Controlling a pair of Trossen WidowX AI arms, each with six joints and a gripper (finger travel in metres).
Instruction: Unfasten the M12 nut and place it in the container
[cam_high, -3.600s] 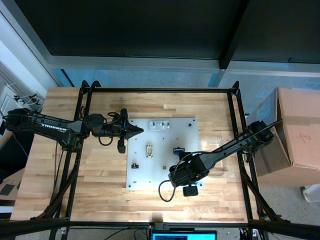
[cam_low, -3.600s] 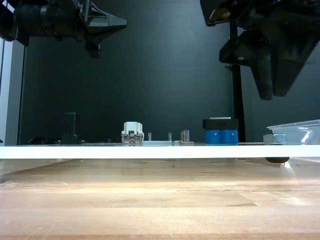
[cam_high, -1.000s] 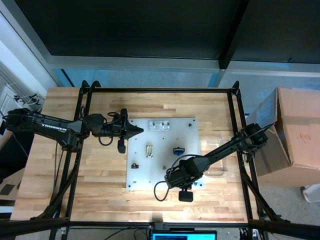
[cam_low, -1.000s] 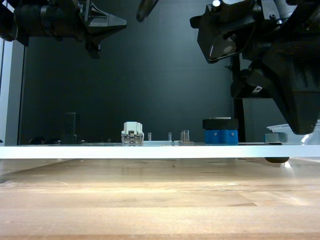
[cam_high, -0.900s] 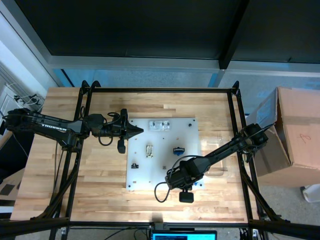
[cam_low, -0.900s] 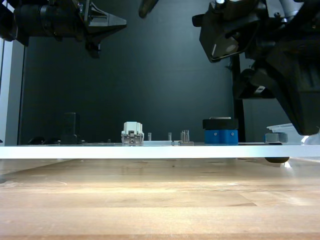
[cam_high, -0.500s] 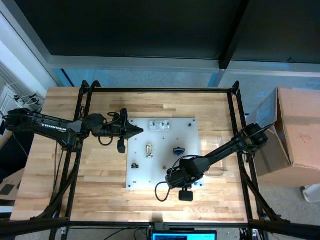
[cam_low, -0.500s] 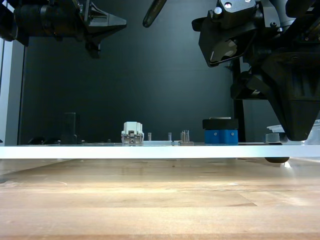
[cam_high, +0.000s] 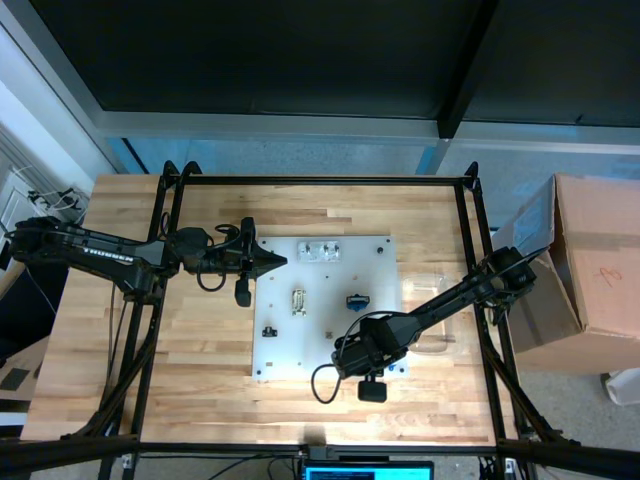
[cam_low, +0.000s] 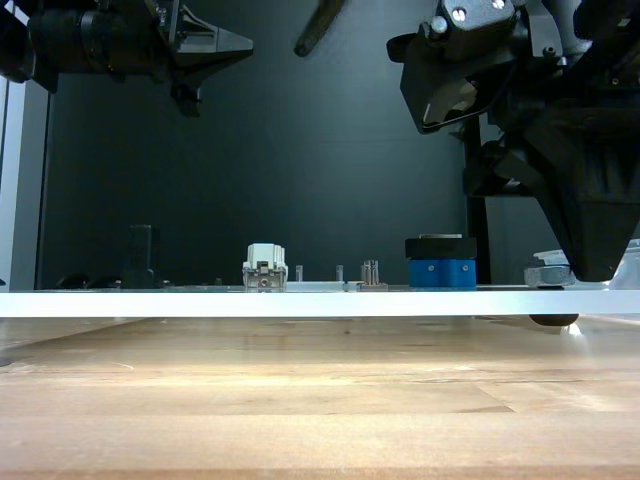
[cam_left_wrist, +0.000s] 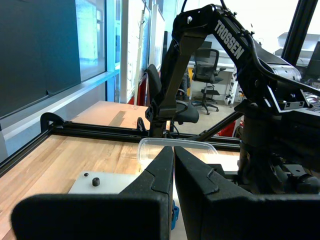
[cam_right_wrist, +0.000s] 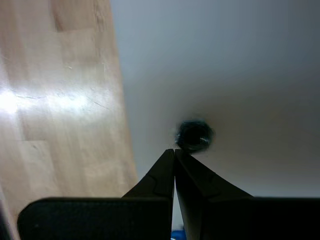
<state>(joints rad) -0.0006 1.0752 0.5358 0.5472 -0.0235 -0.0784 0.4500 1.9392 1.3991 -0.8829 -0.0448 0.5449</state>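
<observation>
Both closed above board (cam_high: 290, 350): left gripper (cam_left_wrist: 173, 149) far-left, TROSSEN-armed right gripper (cam_right_wrist: 174, 151) near-right.

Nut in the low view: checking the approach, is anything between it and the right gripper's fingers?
Nothing visible. The right gripper, fingers shut, hangs just beside the silver nut at the board's near right edge; whether it sits on its stud I cannot tell. The left gripper, shut, hovers over the board's far left edge.
</observation>
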